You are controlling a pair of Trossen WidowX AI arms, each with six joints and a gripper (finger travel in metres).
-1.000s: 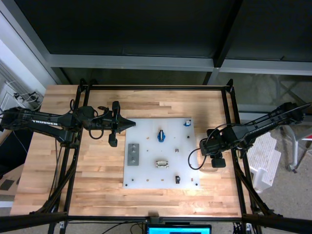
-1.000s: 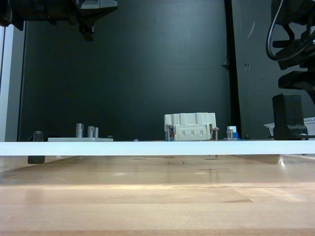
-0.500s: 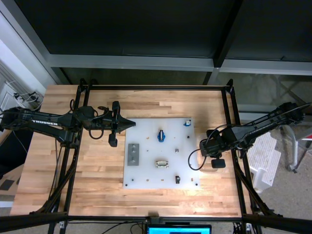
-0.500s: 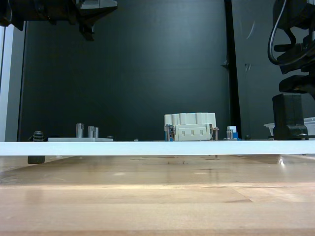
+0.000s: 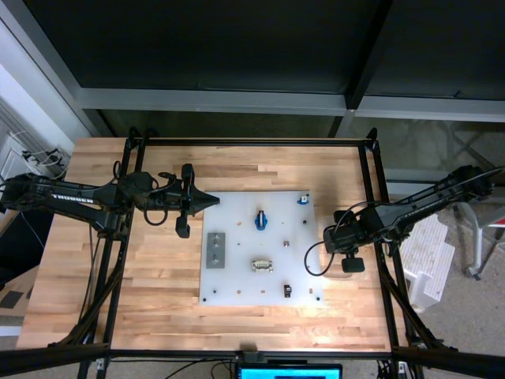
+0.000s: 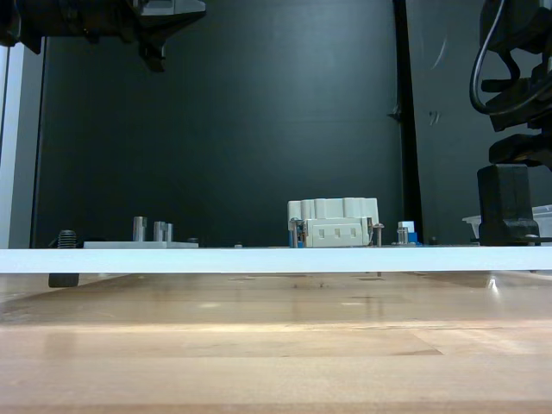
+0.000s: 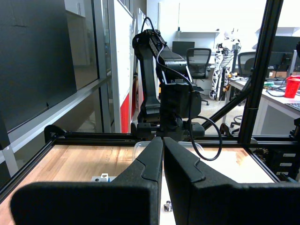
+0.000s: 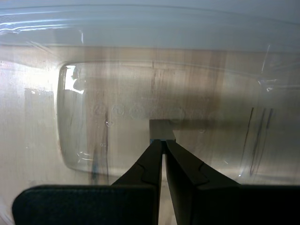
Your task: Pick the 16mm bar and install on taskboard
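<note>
High view: where are the claws found?
— The left claw (image 5: 211, 202) is held above the worktop (image 5: 150, 276), by the far-left corner of the taskboard (image 5: 237, 284). The right claw (image 5: 353, 264) is pointed down just beside the board's right edge, over a clear bin (image 5: 339, 278).

Low view: is anything added?
— Little. The left claw is seen high and the right claw low, by the board's edge. No bar is made out.

Left wrist view?
— That claw is pressed together, with nothing in it.

Right wrist view: and the bar?
— A small grey piece, judged to be the 16mm bar (image 8: 162, 129), is seen inside the bin, right at the tips of the fingers (image 8: 147, 166). These are pressed almost together. Whether the piece is pinched or lies free cannot be told.

How is the step best done?
— The hold should be confirmed first. If it is doubtful, the claw should be spread, centred over the piece and closed squarely. The lift should be kept straight, clear of the bin wall.
</note>
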